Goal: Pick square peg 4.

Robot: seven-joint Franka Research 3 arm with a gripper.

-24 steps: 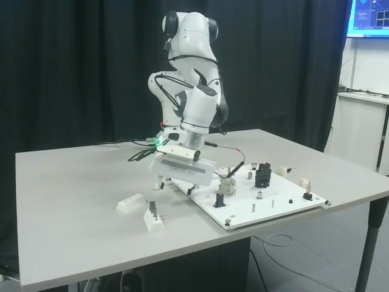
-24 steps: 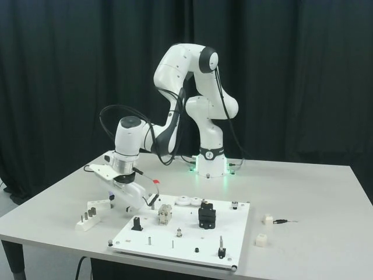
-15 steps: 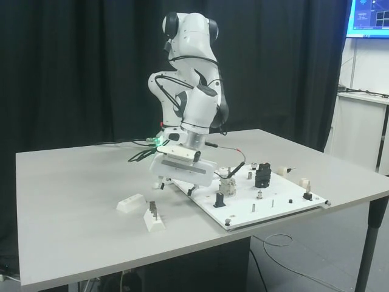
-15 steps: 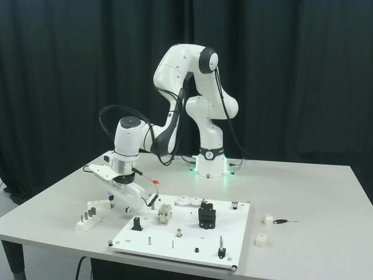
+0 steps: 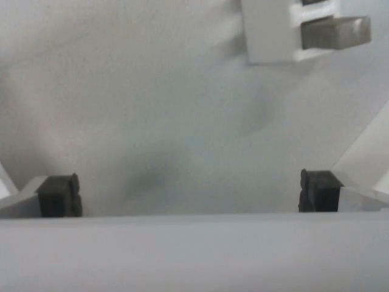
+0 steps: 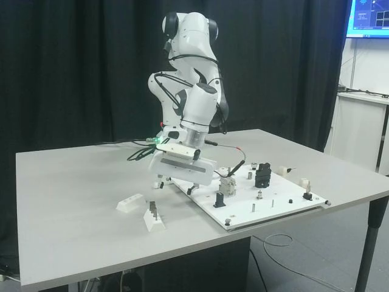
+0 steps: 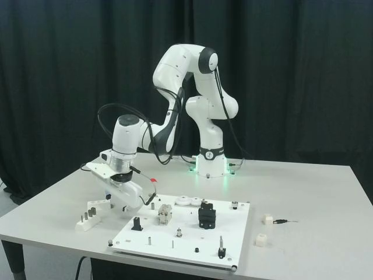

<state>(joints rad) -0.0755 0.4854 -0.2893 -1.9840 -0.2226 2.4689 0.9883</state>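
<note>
A white peg holder point(image 6: 154, 219) point(image 7: 87, 221) stands on the grey table near its front left, with small dark grey pegs point(image 6: 153, 210) point(image 7: 88, 214) upright in it. I cannot tell which one is square peg 4. My gripper point(image 6: 176, 185) point(image 7: 118, 204) hangs low over the table between this holder and the white board, fingers pointing down. In the wrist view the gripper point(image 5: 188, 193) is open, with only bare table between its black fingertips point(image 5: 59, 196). A white holder point(image 5: 270, 33) carrying a grey squared peg point(image 5: 335, 31) shows ahead of the fingers, apart from them.
A second white block point(image 6: 130, 202) point(image 7: 102, 203) lies beside the holder. The white assembly board point(image 6: 276, 210) point(image 7: 233, 233) carries black and metal fixtures. Two small white parts point(image 7: 267, 219) point(image 7: 261, 239) sit right of the board. The arm's base point(image 7: 211, 165) stands behind.
The gripper has risen slightly and shifted a little away from the board toward the peg holders. Nothing on the table has moved.
</note>
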